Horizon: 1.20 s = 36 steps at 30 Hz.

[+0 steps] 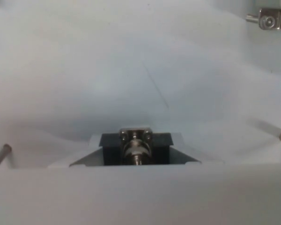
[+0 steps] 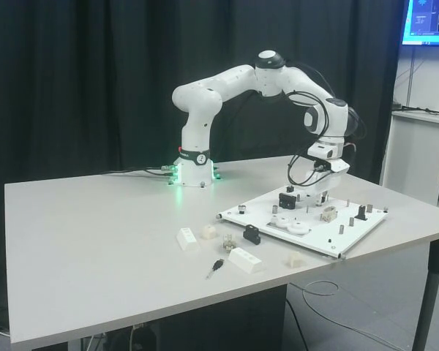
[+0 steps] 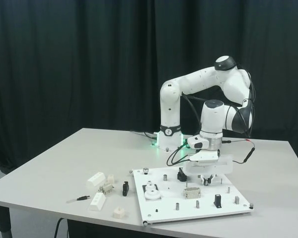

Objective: Remove BNC.

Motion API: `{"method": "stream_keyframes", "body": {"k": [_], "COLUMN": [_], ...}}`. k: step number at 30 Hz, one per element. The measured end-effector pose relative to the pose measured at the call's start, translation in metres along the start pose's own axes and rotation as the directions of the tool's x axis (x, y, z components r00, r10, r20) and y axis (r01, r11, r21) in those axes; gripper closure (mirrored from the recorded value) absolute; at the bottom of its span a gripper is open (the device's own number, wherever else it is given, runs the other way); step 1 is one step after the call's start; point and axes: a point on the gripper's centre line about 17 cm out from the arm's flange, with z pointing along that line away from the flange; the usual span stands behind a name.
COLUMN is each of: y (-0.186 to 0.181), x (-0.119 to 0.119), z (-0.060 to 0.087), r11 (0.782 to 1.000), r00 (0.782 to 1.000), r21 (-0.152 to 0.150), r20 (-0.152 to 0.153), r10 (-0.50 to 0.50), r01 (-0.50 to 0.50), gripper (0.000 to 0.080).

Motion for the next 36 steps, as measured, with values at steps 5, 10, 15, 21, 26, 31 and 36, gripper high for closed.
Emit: {"method": "stream_keyframes", "body": {"k": [5,10,15,21,26,31,36], "y": [0.0000,-0.0001,-0.0003,-0.0005,-0.0006,-0.0010,-0.0012], "x": [0.0000,0.0000,0.0001,0.0000,0.0001,0.0000,0.0000], "z": [0.0000,0.0000,0.0001,0.0003,0.0003,0.0003,0.0003], "r11": [1.000,0.999,0.998,0.994,0.988,0.982,0.976], "r00": [1.000,0.999,0.998,0.994,0.988,0.982,0.976], "r21": [0.000,0.000,0.001,0.001,0.002,0.001,0.002], "r20": [0.000,0.000,0.000,0.000,-0.001,-0.001,-0.001], "r10": [-0.019,-0.032,-0.065,-0.113,-0.156,-0.187,-0.216], "r01": [0.019,0.032,0.065,0.113,0.156,0.187,0.216], "gripper": [0.0679,0.0679,0.0679,0.0679,0.0679,0.0679,0.0679]}}
